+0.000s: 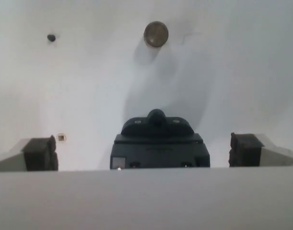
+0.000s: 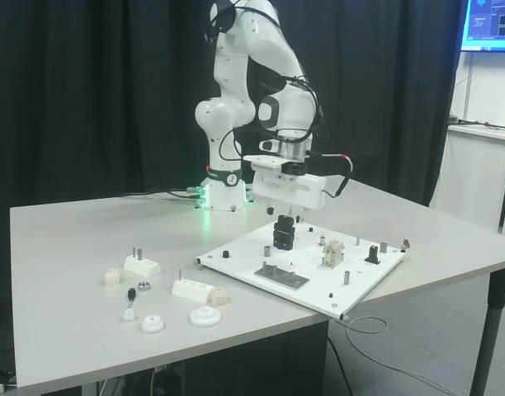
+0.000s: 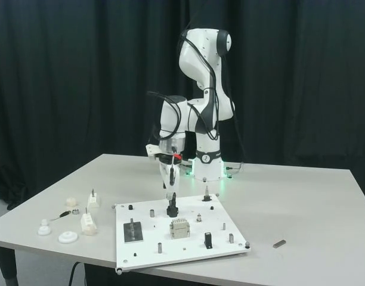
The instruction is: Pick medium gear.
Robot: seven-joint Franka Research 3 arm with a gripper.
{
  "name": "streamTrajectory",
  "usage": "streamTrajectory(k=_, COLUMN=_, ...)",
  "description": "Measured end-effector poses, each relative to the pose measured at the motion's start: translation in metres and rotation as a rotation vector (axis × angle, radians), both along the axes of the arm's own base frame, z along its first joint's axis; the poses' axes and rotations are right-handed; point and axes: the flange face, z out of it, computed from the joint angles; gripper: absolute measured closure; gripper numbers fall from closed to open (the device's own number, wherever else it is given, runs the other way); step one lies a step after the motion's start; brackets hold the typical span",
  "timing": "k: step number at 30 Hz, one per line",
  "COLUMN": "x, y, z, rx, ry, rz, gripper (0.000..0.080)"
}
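Several white gears lie on the grey table near its front left corner, far from the arm: a wide one (image 2: 205,316), a middle-sized one (image 2: 152,324) and a small one (image 2: 129,313). In the second room view the same gears are the wide gear (image 3: 68,238) and the middle-sized gear (image 3: 44,229). None appears in the wrist view. My gripper (image 2: 283,219) (image 3: 172,192) hangs over the white board, open. A black block (image 1: 158,143) (image 2: 283,236) (image 3: 172,210) stands between the spread fingers (image 1: 39,153), which do not touch it.
The white board (image 2: 318,290) carries pegs, a grey plate (image 2: 281,276), a white connector (image 2: 332,253) and a black clip (image 2: 373,254). White blocks with pins (image 2: 143,266) (image 2: 199,289) sit near the gears. A round metal stud (image 1: 156,33) is on the board.
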Motion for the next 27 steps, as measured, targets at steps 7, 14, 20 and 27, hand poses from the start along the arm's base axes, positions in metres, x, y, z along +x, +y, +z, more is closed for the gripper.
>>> streamTrajectory(k=7, x=0.001, y=-0.004, z=0.002, rx=-0.001, ry=-0.003, rz=0.002, gripper=0.0003)
streamTrajectory(k=14, x=0.003, y=-0.008, z=0.004, rx=-0.005, ry=-0.007, rz=0.009, gripper=0.0003)
streamTrajectory(k=20, x=0.005, y=-0.013, z=0.007, rx=-0.008, ry=-0.011, rz=0.023, gripper=0.0003)
streamTrajectory(k=27, x=0.009, y=-0.022, z=0.013, rx=-0.016, ry=-0.020, rz=0.057, gripper=0.0003)
